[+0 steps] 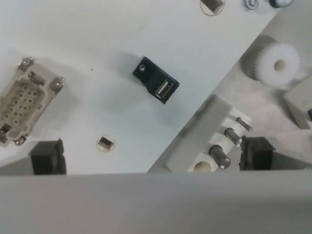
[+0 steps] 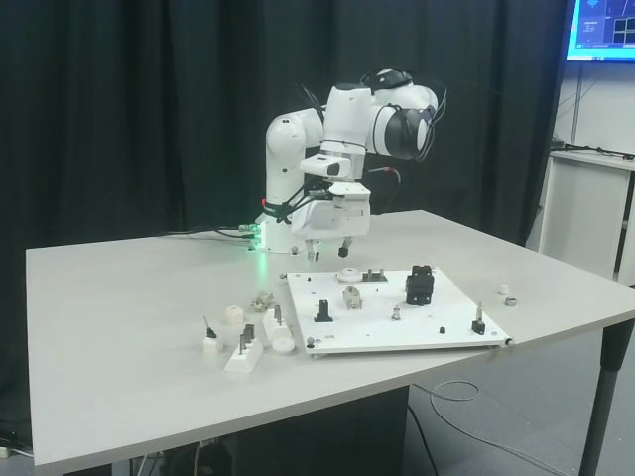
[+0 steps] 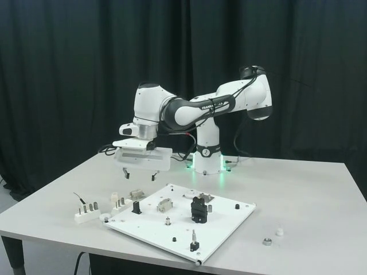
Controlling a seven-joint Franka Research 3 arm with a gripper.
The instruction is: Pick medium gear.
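Observation:
A white toothed gear (image 1: 278, 63) with a round centre hole lies flat on the grey table, just off the edge of the white board (image 1: 97, 39). In the wrist view it is beyond one black fingertip (image 1: 256, 153), not between the two. My gripper (image 1: 151, 156) is open and holds nothing. It hangs well above the board's back left corner, as both the gripper (image 2: 327, 251) in the first room view and the gripper (image 3: 139, 175) in the second show. I cannot tell which white round part beside the board in the room views is this gear.
On the board are a black socket block (image 1: 156, 80), a grey multi-pin connector (image 1: 27, 102) and a small slot (image 1: 105, 143). A white block with metal pegs (image 1: 214, 141) lies against the board's edge. More white parts (image 2: 243, 352) lie left of the board (image 2: 397, 332).

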